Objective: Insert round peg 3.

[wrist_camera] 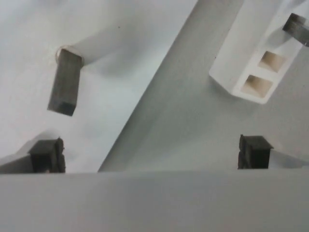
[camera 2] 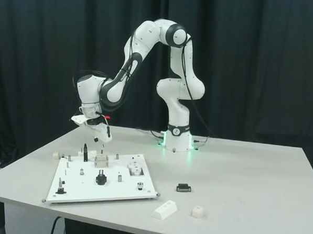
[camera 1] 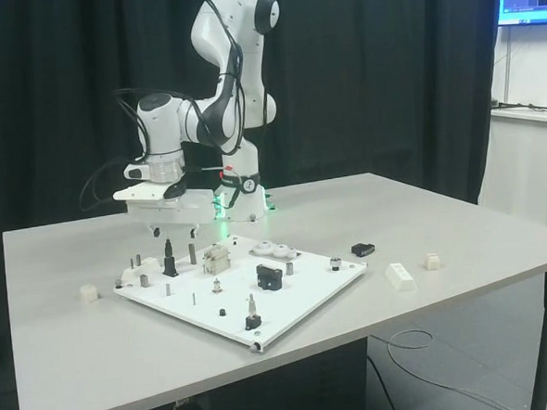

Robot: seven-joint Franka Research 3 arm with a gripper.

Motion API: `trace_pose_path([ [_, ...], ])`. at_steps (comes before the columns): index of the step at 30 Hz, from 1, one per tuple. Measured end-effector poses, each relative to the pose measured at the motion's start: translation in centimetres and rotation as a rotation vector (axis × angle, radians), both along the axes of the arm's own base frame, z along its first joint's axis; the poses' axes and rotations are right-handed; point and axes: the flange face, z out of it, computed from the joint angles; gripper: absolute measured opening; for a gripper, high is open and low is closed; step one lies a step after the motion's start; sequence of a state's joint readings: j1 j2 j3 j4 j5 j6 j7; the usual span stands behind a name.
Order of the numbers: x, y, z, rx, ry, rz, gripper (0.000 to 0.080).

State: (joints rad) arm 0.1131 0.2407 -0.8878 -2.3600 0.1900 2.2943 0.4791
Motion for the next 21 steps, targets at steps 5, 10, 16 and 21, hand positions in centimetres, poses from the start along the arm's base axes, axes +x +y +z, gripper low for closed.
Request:
trace_pose_path([
  [5,-0.2,0.1,-0.3,-0.006,-0.003,-0.001,0.08],
  [10,-0.5,0.2,-0.6,-0.016,-0.009,0.003,0.08],
  [16,-0.6,0.2,-0.8,-0.032,-0.019,0.006,0.08],
  [21,-0.6,0.3,-1.0,-0.044,-0.029,0.007,0.08],
])
